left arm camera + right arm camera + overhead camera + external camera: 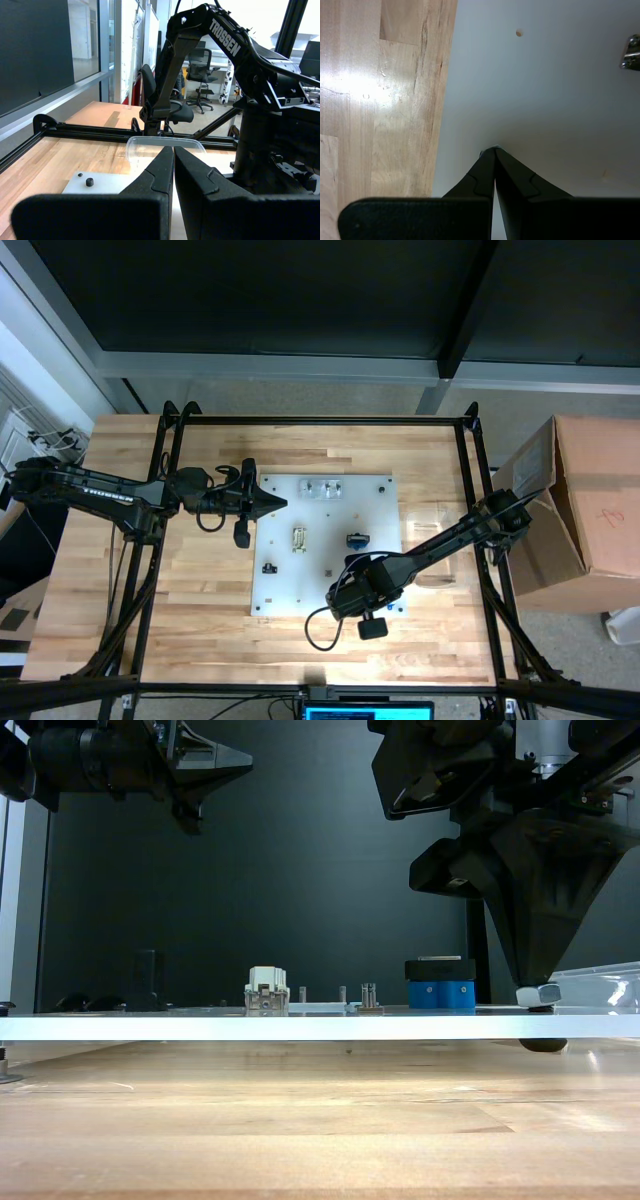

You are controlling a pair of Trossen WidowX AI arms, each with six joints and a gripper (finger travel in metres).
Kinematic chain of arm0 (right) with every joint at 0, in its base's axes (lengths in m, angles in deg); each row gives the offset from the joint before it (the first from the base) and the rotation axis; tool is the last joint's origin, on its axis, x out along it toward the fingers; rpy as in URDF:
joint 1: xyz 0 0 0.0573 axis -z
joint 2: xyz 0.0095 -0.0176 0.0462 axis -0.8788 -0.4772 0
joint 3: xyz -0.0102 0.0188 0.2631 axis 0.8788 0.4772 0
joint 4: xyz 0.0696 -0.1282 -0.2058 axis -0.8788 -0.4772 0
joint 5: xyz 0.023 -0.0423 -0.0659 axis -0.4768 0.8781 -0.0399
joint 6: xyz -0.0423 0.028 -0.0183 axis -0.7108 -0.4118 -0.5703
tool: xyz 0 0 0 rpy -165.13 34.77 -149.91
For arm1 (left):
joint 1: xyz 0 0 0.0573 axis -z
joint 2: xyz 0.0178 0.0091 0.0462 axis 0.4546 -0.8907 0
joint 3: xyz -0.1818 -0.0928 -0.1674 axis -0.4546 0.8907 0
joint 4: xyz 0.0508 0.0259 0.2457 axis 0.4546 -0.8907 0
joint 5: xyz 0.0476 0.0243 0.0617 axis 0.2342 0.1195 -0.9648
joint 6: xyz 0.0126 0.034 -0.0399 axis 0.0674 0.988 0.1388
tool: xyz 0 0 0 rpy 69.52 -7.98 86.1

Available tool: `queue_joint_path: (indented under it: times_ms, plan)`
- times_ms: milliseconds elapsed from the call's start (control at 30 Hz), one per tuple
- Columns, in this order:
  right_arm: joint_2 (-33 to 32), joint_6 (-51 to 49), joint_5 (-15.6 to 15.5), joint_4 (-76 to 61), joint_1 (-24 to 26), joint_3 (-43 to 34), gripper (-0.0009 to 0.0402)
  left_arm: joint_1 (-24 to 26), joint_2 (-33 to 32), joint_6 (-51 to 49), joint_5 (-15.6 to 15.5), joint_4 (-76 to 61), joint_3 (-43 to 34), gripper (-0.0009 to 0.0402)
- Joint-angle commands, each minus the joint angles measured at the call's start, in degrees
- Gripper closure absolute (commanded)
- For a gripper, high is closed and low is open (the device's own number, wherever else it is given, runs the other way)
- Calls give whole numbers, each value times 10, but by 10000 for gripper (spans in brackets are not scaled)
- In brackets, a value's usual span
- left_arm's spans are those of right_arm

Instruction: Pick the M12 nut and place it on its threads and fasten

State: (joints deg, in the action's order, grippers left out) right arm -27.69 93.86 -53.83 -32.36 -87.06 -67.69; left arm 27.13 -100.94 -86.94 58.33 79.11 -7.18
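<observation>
In the low view the small silver M12 nut (537,993) sits at the tips of my right gripper (537,988), just above the white board (300,1025). A dark bit shows right under the nut; I cannot tell whether that is the stud or whether the nut is on it. The right wrist view shows the right gripper (494,150) shut, with a sliver of silver at its tips over the board (545,90). From above, the right wrist (362,585) hangs over the board's near right part and hides nut and stud. My left gripper (173,150) is shut and empty, high over the board's far left edge (268,503).
A white connector (266,992), a silver post (369,995) and a blue block with a black top (440,985) stand on the board. A clear tray (605,982) lies past the board's right edge. A cardboard box (580,510) stands at the table's right.
</observation>
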Motion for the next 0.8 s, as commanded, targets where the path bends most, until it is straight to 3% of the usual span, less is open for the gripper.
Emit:
queue_joint_path:
  times_ms: [33, 800]
  plan:
    - [0, 1, 0, 1, 0, 4, 394, 0, 0, 0, 0, 0, 0, 393]
    - [5, 2, 1, -8, -1, -1, 394, 0, 0, 0, 0, 0, 0, 393]
